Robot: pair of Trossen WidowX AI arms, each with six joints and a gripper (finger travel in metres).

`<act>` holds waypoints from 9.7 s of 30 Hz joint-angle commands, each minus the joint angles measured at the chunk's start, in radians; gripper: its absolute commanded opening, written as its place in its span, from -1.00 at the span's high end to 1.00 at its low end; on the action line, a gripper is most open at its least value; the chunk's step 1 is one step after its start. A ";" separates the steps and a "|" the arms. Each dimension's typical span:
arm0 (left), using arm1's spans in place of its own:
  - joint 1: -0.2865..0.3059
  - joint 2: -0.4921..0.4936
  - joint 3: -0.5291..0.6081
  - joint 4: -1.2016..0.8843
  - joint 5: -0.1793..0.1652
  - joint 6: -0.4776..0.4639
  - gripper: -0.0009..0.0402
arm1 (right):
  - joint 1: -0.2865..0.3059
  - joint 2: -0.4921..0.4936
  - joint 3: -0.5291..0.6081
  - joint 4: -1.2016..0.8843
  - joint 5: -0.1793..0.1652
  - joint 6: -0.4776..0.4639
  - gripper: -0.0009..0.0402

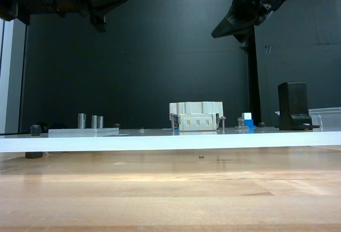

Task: Pick the 16mm bar from the taskboard and place it in the container

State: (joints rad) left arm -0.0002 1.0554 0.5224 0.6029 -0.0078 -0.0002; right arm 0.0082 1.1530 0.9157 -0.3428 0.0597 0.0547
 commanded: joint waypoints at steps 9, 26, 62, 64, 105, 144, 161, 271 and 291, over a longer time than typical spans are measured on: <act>0.000 0.000 0.000 0.000 0.000 0.000 0.96 | 0.006 0.100 0.210 -0.427 0.000 0.013 0.96; 0.000 0.000 0.000 0.000 0.000 0.000 0.96 | 0.019 0.211 0.330 -0.767 -0.009 0.069 0.96; 0.000 0.000 0.000 0.000 0.000 0.000 0.96 | 0.264 0.296 0.349 -0.845 -0.008 0.271 0.96; 0.000 0.000 0.000 0.000 0.000 0.000 0.96 | 0.280 0.301 0.349 -0.838 -0.008 0.283 0.96; 0.000 0.000 0.000 0.000 0.000 0.000 0.96 | 0.565 0.493 0.487 -0.819 -0.029 0.563 0.96; 0.000 0.000 0.000 0.000 0.000 0.000 0.96 | 0.595 0.546 0.358 -0.636 -0.001 0.565 -0.18; 0.000 0.000 0.000 0.000 0.000 0.000 0.96 | 0.599 0.576 0.275 -0.534 0.002 0.536 -0.09; 0.000 0.000 0.000 0.000 0.000 0.000 0.96 | 0.299 0.110 0.148 -0.763 0.001 0.517 0.81; 0.000 0.000 0.000 0.000 0.000 0.000 0.96 | 0.079 -0.049 -0.013 -0.835 -0.001 0.526 0.81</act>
State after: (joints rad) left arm -0.0002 1.0554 0.5224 0.6029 -0.0082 -0.0006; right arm 0.1017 1.1091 0.9173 -1.1786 0.0601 0.5777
